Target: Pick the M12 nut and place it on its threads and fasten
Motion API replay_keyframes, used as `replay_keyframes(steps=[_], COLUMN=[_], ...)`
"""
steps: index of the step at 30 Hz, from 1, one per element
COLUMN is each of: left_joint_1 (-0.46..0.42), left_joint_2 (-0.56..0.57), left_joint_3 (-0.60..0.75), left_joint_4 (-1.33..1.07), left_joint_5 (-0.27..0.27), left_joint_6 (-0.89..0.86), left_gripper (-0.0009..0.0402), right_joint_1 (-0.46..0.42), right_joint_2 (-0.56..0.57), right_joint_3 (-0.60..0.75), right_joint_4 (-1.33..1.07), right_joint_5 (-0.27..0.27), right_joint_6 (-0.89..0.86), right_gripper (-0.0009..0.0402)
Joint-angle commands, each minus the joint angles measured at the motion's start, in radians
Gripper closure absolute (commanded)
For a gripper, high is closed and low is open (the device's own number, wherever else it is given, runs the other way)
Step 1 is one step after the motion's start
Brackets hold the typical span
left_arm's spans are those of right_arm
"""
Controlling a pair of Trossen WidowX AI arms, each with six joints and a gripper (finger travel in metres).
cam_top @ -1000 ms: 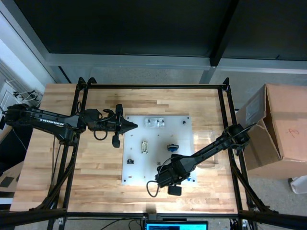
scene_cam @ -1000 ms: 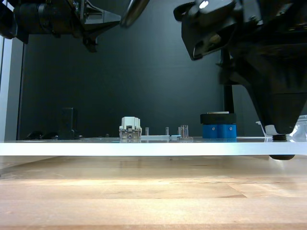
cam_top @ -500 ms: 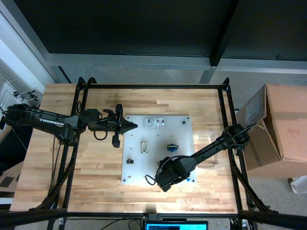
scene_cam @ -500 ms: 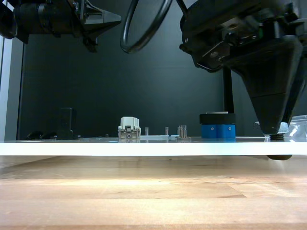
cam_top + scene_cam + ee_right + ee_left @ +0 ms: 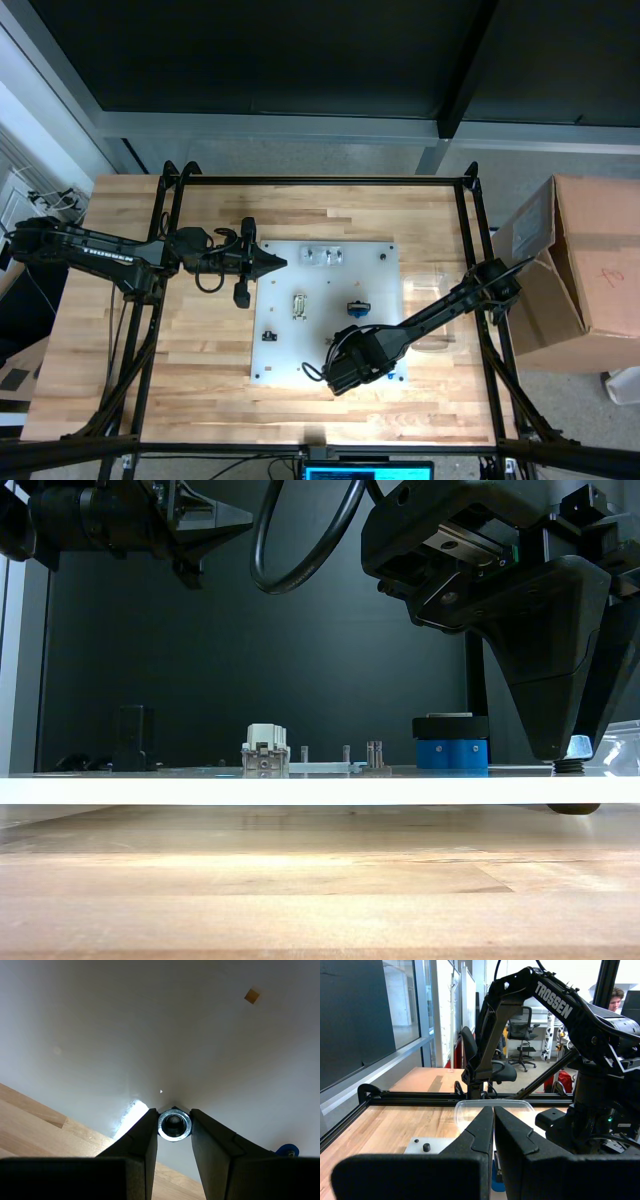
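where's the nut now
The M12 nut is clamped in the right gripper atop its stud near the board's near-right edge; the left gripper hovers over its far-left corner.

A pale wooden table carries a white board. On the board stand a blue block with a black cap, a grey-white connector and a few thin silver pins. A clear plastic tray lies just beside the board's right edge. A cardboard box sits off the table to the right.
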Motion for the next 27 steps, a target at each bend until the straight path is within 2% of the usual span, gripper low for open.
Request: replay_keyframes(steps=[1,7,21,27], left_joint_1=[0.000,0.000,0.000,0.000], left_joint_2=[0.000,0.000,0.000,0.000], left_joint_3=[0.000,0.000,0.000,0.000], left_joint_4=[0.000,0.000,0.000,0.000], left_joint_5=[0.000,0.000,0.000,0.000], left_joint_6=[0.000,0.000,0.000,0.000], left_gripper=[0.0393,0.0393,0.0393,0.0393], right_joint_1=[0.000,0.001,0.000,0.000], right_joint_2=[0.000,0.000,-0.004,-0.015], right_joint_3=[0.001,0.001,0.001,0.002], right_joint_4=[-0.006,-0.008,-0.008,-0.008], right_joint_5=[0.001,0.000,0.000,-0.001], right_joint_6=[-0.002,-0.002,-0.002,-0.003], right_gripper=[0.0372,0.0346,0.0221,0.0182])
